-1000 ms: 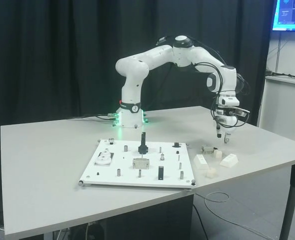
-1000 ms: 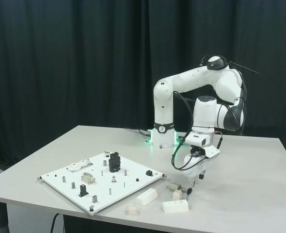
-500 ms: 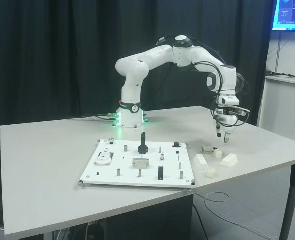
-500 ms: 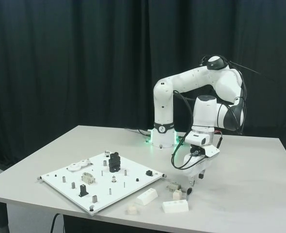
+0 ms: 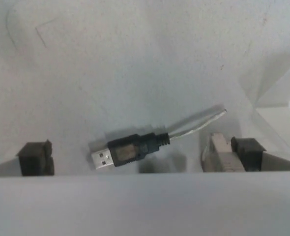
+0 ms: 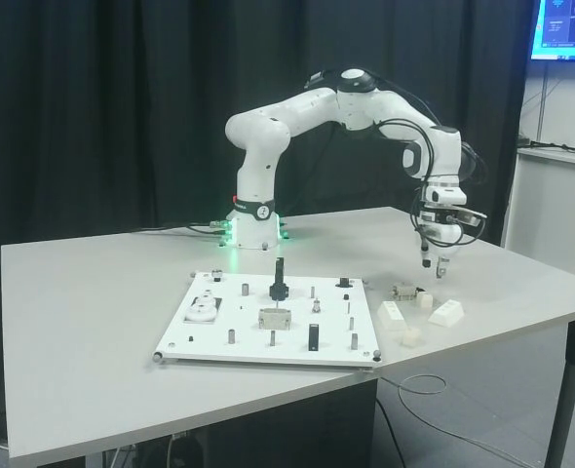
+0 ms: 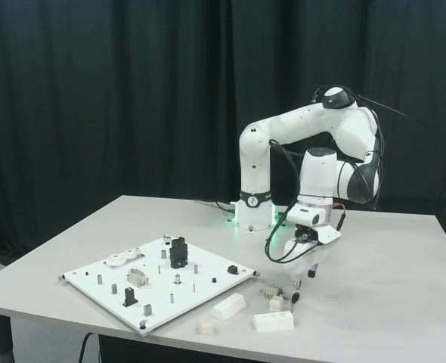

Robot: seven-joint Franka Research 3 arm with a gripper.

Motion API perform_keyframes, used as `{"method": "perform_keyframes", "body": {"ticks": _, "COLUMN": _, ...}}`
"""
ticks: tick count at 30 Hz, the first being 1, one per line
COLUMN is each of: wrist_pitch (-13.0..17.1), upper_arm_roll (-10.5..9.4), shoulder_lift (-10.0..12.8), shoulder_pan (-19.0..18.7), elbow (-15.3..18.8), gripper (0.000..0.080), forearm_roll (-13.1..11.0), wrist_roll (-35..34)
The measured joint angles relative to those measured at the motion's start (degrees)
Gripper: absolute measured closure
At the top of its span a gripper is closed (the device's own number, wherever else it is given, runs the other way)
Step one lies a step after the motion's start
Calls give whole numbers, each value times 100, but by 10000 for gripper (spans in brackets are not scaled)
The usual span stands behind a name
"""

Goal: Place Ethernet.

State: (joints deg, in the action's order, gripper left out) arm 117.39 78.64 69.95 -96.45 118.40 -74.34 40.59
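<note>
Gripper (image 5: 140,157) fingers stand wide apart and hold nothing. In both room views it has risen a little over the last second and now hangs above the loose parts to the right of the white assembly board (image 6: 268,322).

Directly beneath it, between the fingertips, a black USB plug with a short grey cable stub (image 5: 130,150) lies flat on the grey table (image 6: 93,292). A pale, blocky connector (image 5: 218,152), which I take to be the Ethernet plug, lies just beside one fingertip, also on the table. A white wedge-shaped block (image 5: 282,115) sits close by.

Rising empty suggests the Ethernet plug is not yet picked up. It rests well apart from the board, so grasping comes first.
</note>
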Motion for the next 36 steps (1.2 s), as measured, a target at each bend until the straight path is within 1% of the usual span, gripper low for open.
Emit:
{"method": "perform_keyframes", "body": {"ticks": 4, "wrist_pitch": 0, "upper_arm_roll": 12, "shoulder_lift": 0, "shoulder_pan": 10, "elbow": 0, "gripper": 3, "forearm_roll": 53, "wrist_roll": 0}}
{"method": "perform_keyframes", "body": {"ticks": 10, "wrist_pitch": 0, "upper_arm_roll": 31, "shoulder_lift": 0, "shoulder_pan": 23, "elbow": 0, "gripper": 3, "forearm_roll": 69, "wrist_roll": 0}}
{"method": "perform_keyframes", "body": {"ticks": 36, "wrist_pitch": 0, "upper_arm_roll": 54, "shoulder_lift": -2, "shoulder_pan": 34, "elbow": -61, "gripper": 3, "forearm_roll": 71, "wrist_roll": 0}}
